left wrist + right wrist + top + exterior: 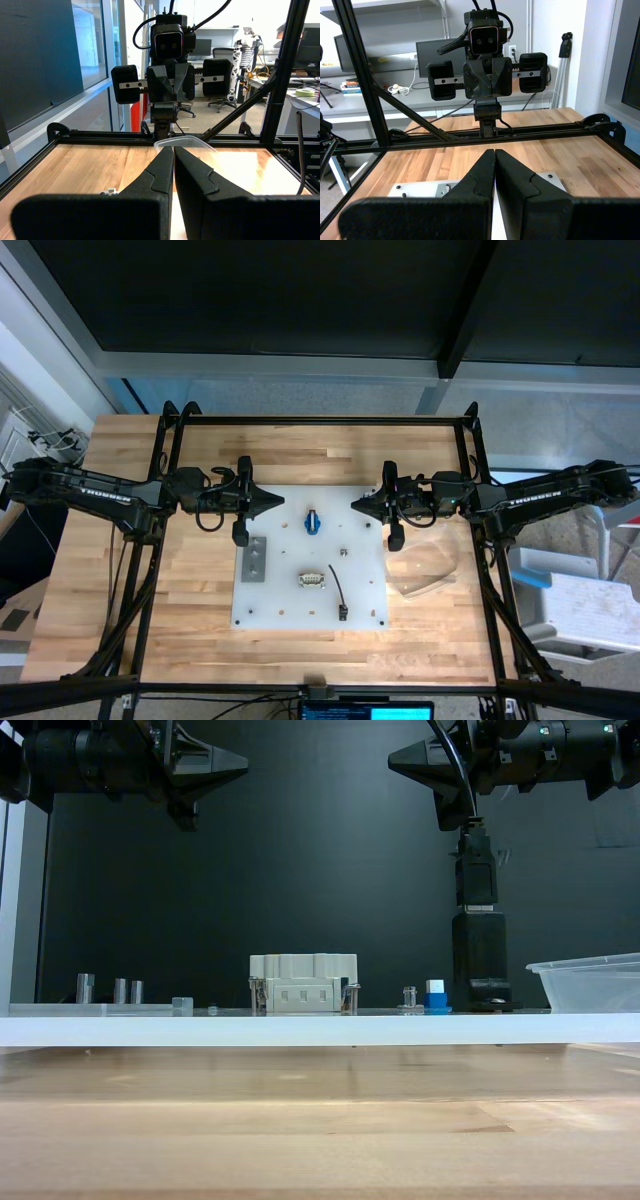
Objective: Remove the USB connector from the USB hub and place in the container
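Note:
The USB connector [334, 590] is a black plug on a short curling cable, standing upright in the USB hub [343, 613] near the white board's front edge. From table level, the connector [477, 870] rises from the hub [478, 955]. The clear container [425, 570] rests on the wood just right of the board, and its rim [590, 978] also shows in the low view. My left gripper [283, 500] hovers shut over the board's back left. Facing it, my right gripper [352, 505] hovers shut at the back right. Both hang high above the board and hold nothing [173, 150] [495, 151].
On the white board [285, 595] stand a grey metal block with holes [255, 560], a blue upright part [313, 522] and a silver-beige connector [313, 581]. A black frame [320, 421] rings the wooden table.

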{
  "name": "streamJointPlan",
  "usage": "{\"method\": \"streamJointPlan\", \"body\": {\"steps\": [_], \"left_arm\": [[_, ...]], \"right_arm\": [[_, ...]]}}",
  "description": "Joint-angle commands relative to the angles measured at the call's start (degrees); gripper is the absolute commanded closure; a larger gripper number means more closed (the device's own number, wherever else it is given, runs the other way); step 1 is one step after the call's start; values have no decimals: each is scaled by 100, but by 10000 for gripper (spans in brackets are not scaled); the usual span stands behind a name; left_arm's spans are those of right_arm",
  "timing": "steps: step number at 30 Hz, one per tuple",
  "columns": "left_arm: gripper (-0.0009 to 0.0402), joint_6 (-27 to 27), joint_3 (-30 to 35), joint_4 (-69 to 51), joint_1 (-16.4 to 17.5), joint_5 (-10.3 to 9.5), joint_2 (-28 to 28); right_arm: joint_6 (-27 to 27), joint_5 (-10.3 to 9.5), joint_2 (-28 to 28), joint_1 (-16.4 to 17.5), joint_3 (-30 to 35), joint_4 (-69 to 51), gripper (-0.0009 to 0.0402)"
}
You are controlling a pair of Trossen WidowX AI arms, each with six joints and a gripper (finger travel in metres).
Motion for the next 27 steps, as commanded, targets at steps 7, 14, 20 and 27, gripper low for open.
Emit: {"method": "streamJointPlan", "body": {"steps": [7,14,20,27], "left_arm": [[392,0,0,2,-2,2,2],[392,0,0,2,-2,2,2],[392,0,0,2,0,0,4],[392,0,0,2,-2,2,4]], "right_arm": [[0,44,2,7,0,11,393],[44,7,2,9,85,-153,393],[57,-173,4,20,911,-1875,393],[186,-146,289,227,2129,-4465,393]]}}
